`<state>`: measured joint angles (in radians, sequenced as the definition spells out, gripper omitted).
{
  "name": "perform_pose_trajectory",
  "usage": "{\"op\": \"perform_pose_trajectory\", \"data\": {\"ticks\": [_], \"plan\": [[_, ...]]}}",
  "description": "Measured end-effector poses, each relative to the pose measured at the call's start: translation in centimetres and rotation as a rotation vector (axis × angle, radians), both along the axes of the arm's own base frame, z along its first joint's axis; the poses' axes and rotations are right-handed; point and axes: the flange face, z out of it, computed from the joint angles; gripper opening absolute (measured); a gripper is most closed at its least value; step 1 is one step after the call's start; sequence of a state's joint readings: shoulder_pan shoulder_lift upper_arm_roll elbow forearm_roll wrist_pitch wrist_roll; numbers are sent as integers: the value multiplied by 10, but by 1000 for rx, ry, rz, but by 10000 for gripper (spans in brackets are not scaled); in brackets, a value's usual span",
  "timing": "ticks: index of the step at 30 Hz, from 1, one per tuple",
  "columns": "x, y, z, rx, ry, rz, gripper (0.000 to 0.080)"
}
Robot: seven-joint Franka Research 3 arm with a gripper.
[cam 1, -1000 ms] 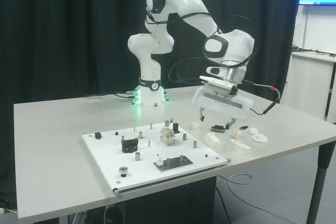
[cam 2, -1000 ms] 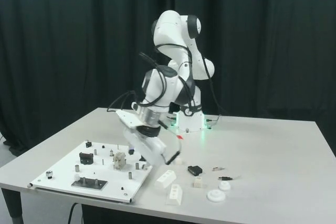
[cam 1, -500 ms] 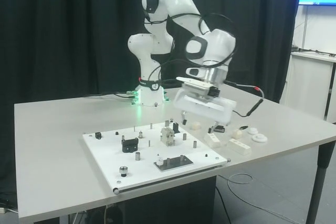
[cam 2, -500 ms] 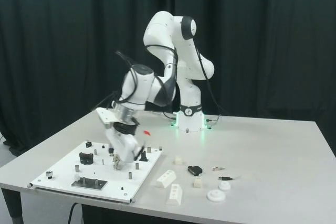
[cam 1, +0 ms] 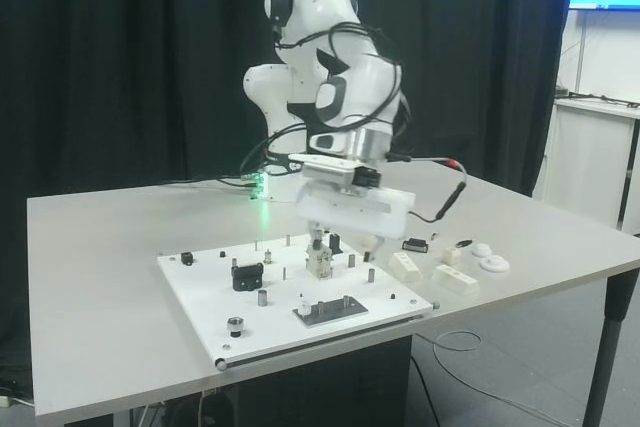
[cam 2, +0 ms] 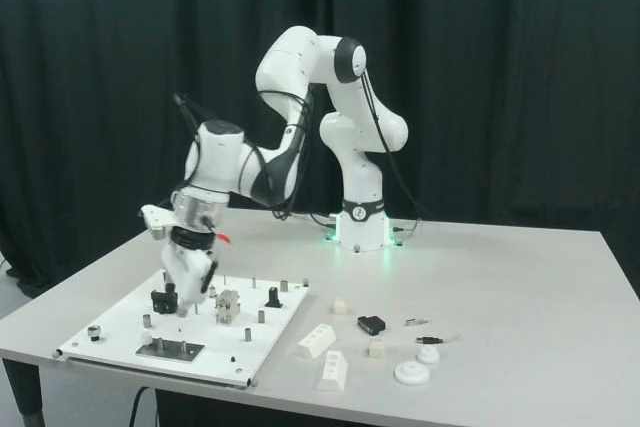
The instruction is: Remove small gear.
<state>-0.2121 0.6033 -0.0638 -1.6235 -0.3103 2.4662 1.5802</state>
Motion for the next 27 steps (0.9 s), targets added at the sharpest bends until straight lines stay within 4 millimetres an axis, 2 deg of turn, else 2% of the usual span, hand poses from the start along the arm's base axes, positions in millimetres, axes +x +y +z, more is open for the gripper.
{"op": "perform_pose_trajectory", "data": {"ticks": [7,13,20,27], "plan": [[8,-35,-1,29,-11,12,800],[14,-57,-5,43,0,22,800],[18,-72,-11,60,40,34,800],[20,-78,-21,82,81,53,800]]}}
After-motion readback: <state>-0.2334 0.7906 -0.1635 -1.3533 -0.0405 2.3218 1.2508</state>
